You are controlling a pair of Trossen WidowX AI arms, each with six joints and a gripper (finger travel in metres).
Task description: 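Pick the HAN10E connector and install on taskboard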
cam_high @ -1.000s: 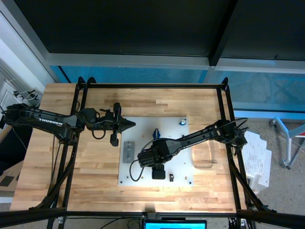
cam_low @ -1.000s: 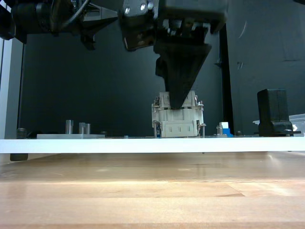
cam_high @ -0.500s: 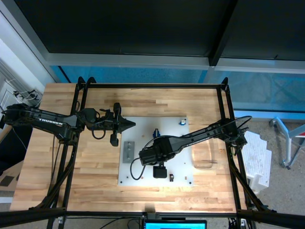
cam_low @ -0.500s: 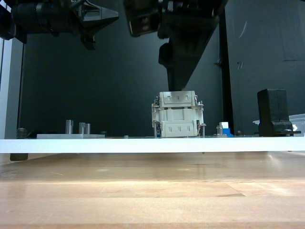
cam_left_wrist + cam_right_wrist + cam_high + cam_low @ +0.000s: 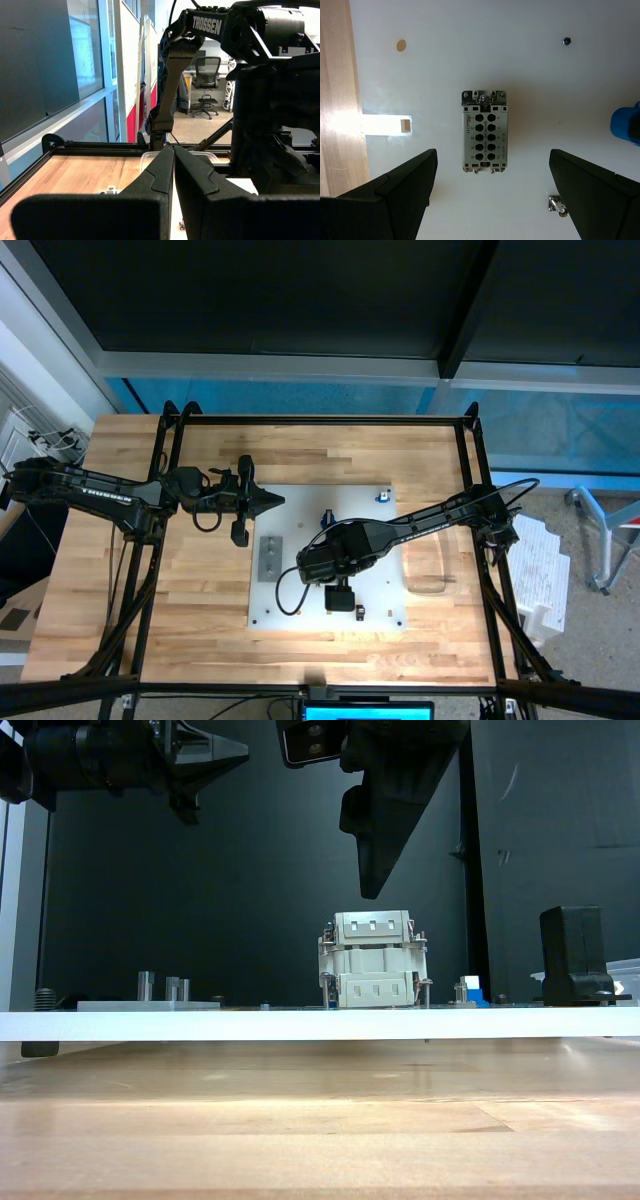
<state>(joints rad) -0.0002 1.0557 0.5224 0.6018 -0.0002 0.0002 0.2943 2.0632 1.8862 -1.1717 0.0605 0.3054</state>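
Connector (image 5: 484,131) upright on the board (image 5: 445,75), ten-hole face up, silvery metal at both short ends. In the low view, two beige tiers stacked, base resting on the white plate, nothing gripping it.

Right hand (image 5: 341,597) directly above the connector, fingers (image 5: 405,185) spread wide to either side. Clear air between fingertips and the plug's top.

Blue knob (image 5: 626,123) on the board near the connector, small metal fitting (image 5: 557,204) close by.

Left hand (image 5: 262,500) raised at the board's far left corner, above the counter (image 5: 130,570). Fingers (image 5: 160,170) pressed together, only a thin seam between them.

Grey block (image 5: 269,558) on the board's left part, between the two hands, apart from the connector. Black block (image 5: 575,955) standing at the board's right end in the low view. Clear tray (image 5: 425,570) on the counter just beside the board's right edge
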